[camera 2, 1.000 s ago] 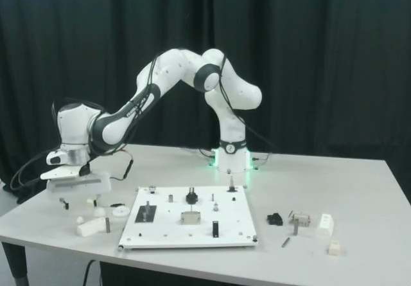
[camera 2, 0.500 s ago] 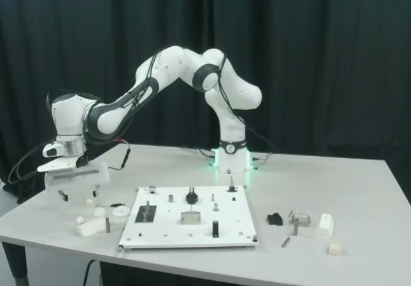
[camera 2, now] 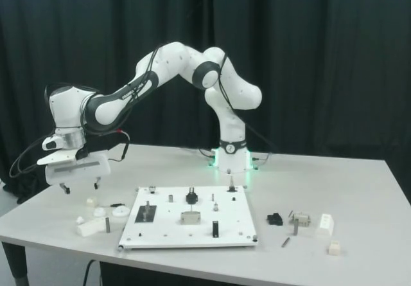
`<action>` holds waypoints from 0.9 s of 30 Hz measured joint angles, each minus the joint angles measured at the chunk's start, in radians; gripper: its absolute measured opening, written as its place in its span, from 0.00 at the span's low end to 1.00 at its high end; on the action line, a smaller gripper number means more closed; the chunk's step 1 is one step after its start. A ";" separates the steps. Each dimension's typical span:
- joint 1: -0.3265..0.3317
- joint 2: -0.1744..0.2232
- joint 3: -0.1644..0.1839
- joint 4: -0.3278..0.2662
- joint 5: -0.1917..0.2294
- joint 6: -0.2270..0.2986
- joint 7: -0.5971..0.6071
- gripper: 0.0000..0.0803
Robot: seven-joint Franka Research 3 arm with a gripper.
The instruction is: Remove bolt 4.
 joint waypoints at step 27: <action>0.017 -0.030 -0.013 -0.001 0.000 -0.079 0.164 1.00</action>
